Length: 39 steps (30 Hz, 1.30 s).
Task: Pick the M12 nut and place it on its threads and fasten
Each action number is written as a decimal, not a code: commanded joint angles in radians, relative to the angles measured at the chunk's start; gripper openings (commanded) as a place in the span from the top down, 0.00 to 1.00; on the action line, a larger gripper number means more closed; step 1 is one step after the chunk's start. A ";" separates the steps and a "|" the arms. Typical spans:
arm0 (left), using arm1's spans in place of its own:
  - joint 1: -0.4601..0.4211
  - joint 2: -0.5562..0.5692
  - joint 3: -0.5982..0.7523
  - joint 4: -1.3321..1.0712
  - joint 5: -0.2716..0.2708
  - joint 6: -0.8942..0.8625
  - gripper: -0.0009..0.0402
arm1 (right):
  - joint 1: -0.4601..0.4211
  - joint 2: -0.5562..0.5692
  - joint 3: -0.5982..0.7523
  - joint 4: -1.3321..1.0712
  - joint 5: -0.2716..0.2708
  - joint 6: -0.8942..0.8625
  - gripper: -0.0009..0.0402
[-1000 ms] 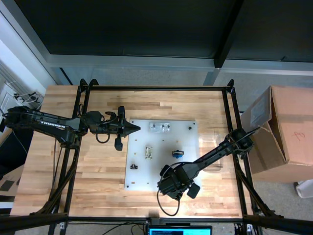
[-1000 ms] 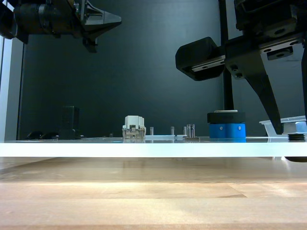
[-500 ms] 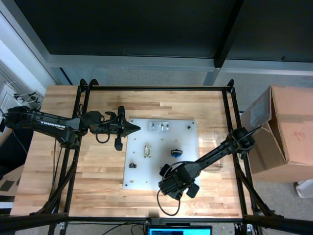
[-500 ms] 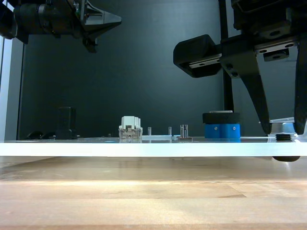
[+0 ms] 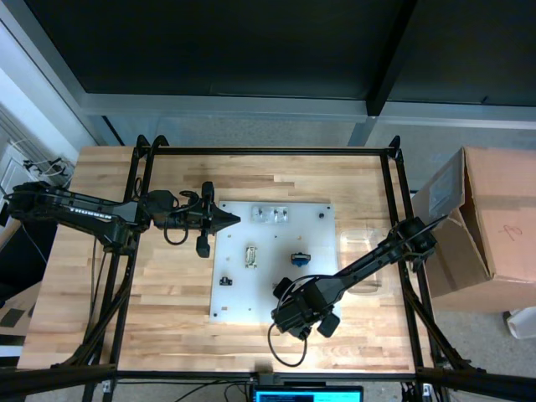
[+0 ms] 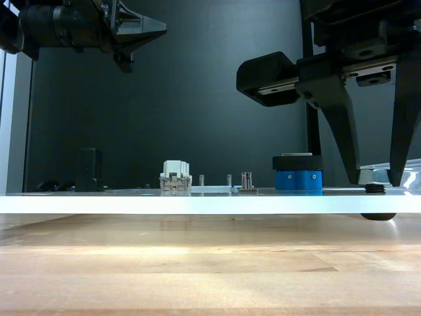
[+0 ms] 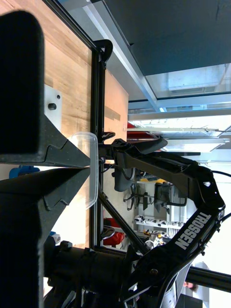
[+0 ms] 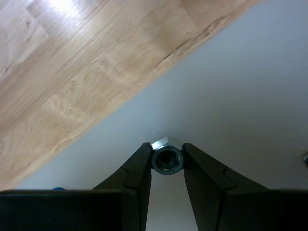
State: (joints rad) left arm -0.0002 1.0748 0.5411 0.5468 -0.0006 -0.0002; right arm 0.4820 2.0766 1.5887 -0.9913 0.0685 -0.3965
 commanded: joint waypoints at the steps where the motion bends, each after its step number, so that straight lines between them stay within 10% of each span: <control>1: 0.000 0.000 0.000 0.000 0.000 0.000 0.98 | -0.001 0.003 -0.001 0.000 -0.002 0.050 0.98; 39: 0.000 0.000 0.000 0.000 0.000 0.000 0.98 | -0.015 -0.001 0.000 0.000 -0.008 1.250 0.91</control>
State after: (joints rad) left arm -0.0002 1.0748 0.5415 0.5472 -0.0006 -0.0006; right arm 0.4664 2.0781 1.5883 -0.9920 0.0620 0.8391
